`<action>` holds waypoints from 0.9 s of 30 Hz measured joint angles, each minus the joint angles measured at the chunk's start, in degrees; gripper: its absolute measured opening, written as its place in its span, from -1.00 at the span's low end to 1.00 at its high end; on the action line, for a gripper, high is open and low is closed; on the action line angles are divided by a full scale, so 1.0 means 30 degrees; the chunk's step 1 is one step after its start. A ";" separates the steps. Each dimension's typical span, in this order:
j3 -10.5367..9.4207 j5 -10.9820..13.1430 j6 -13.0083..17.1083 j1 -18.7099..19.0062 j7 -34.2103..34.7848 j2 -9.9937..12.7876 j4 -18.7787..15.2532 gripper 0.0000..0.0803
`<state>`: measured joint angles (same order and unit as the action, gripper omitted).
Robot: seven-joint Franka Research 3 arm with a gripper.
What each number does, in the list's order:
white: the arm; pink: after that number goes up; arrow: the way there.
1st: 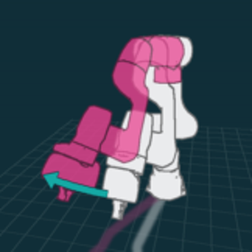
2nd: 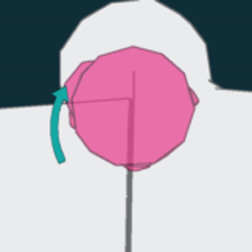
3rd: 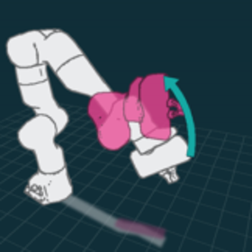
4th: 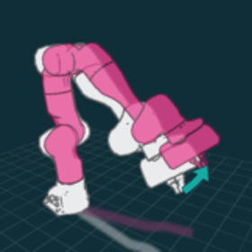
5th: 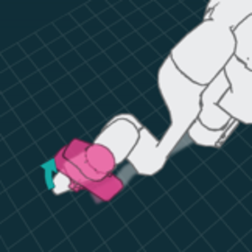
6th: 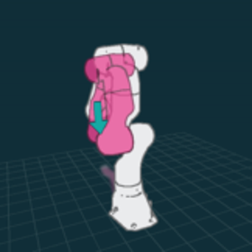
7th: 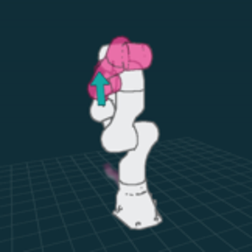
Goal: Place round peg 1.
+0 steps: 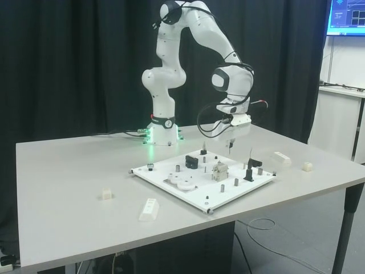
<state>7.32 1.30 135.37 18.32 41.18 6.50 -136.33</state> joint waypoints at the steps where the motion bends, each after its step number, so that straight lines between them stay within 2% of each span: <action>1: 0.0018 0.0000 0.0000 0.0000 0.0000 -0.0006 0.0000 -0.93; 20: 0.0084 0.0038 0.0001 0.0034 0.0000 -0.0060 0.0018 -0.93; 27: -0.0237 0.0810 0.0066 0.0272 0.0000 -0.0063 0.0055 -0.93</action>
<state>6.61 3.73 135.57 19.14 41.18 6.31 -136.16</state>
